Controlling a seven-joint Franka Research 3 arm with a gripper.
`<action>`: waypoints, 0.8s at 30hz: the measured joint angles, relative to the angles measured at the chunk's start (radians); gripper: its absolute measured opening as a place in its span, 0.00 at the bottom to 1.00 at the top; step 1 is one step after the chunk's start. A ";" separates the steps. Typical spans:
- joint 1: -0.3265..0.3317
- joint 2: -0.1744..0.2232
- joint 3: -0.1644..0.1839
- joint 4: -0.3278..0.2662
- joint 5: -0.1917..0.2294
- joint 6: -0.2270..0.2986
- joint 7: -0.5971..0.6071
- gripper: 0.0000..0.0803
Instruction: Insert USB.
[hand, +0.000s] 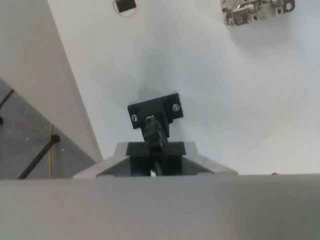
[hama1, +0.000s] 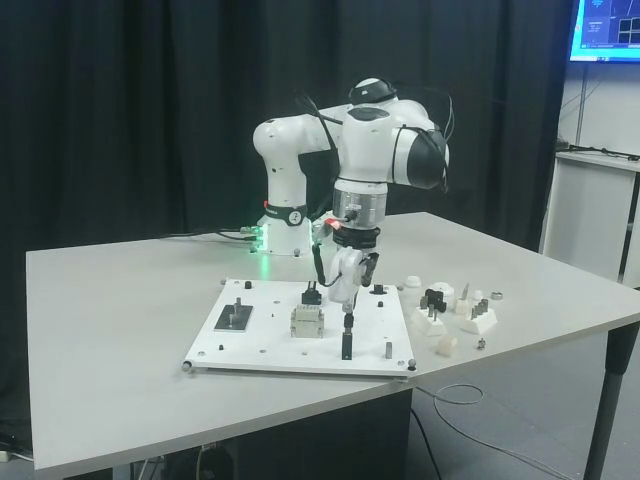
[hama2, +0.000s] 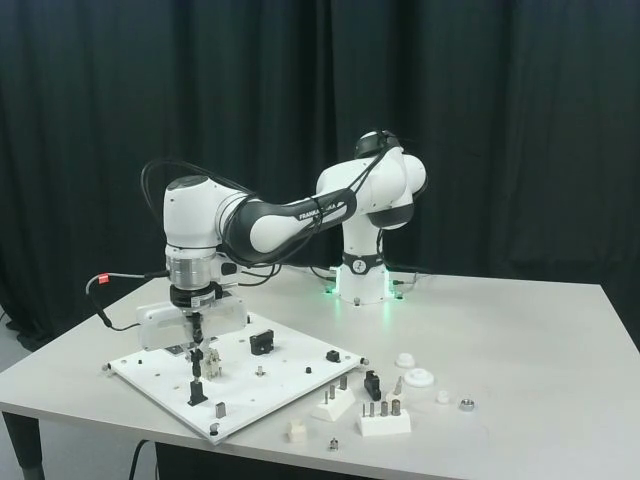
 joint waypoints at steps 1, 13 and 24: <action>0.000 0.000 0.000 0.000 0.000 0.000 0.000 0.06; 0.000 0.000 0.000 0.000 -0.002 -0.001 0.022 0.06; -0.003 0.000 0.000 -0.004 -0.005 0.003 0.048 0.06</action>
